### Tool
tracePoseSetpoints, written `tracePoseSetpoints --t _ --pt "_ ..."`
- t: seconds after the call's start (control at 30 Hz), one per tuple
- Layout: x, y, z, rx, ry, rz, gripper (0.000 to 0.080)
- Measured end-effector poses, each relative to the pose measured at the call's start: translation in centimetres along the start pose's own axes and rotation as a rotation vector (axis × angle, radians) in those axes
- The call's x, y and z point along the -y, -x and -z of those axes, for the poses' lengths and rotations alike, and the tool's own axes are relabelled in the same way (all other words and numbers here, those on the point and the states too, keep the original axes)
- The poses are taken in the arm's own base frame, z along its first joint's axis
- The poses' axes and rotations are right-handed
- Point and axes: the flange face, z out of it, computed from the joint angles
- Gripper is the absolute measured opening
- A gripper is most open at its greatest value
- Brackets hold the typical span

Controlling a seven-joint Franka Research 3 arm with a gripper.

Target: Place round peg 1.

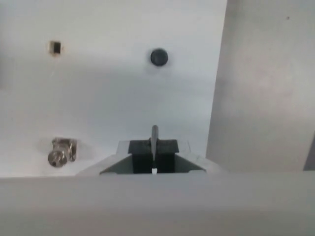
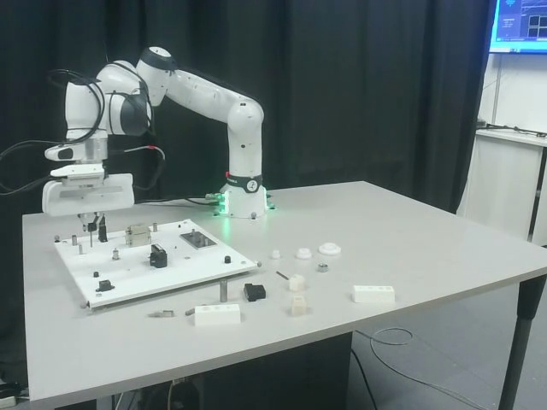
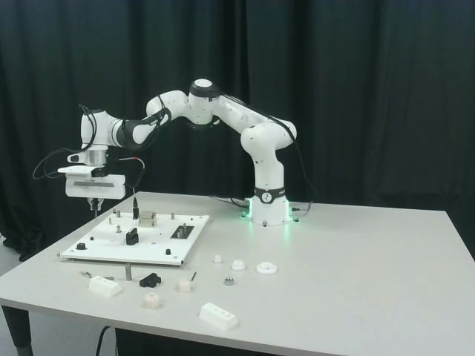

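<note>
Remote session, peg-placing run: nearest my first room camera, loose white blocks [image 2: 217, 315] lie along the front of the grey table [image 2: 410, 231], at about six o'clock from the white board [image 2: 192, 265]. Beyond them, over the board's ten o'clock corner, the gripper [image 1: 153, 153] hangs above the surface, clenched on the round peg [image 1: 154, 133], a thin grey pin standing between the black pads and pointing down. To do this step well, I judge I should keep the pin vertical, centre it over its hole before descending, go down slowly, and let go only once it is seated; a tilt could jam it at the rim. The hard part is seeing: the arm's own white body fills the near strip of the wrist picture, the pin's lower tip cannot be made out, and I cannot tell which opening is the target. Farther along the board the wrist camera shows a metal fitting [image 1: 61, 152], a black knob [image 1: 159, 57] and a small square opening [image 1: 55, 47].
</note>
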Motion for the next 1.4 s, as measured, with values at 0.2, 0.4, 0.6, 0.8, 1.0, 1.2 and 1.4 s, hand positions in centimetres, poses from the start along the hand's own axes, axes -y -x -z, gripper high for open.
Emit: tracePoseSetpoints --t 0.2,0.4,0.6,0.8,1.0,1.2,1.4 --pt "1.2 -0.8 0.1 -0.027 -0.012 0.014 0.0016" --pt "3.5 -1.9 0.0 -0.050 -0.040 0.027 0.0016" --pt "6.7 -3.2 -0.5 -0.065 -0.066 0.035 0.0016" --pt "10.2 -4.4 -1.2 -0.077 -0.088 0.048 0.0016" --pt "13.7 -5.5 -1.7 -0.083 -0.104 0.054 0.0016" --pt "17.3 -6.2 -2.0 -0.076 -0.113 0.064 0.0016" --pt "20.3 -6.5 -2.3 -0.065 -0.120 0.069 0.0016"
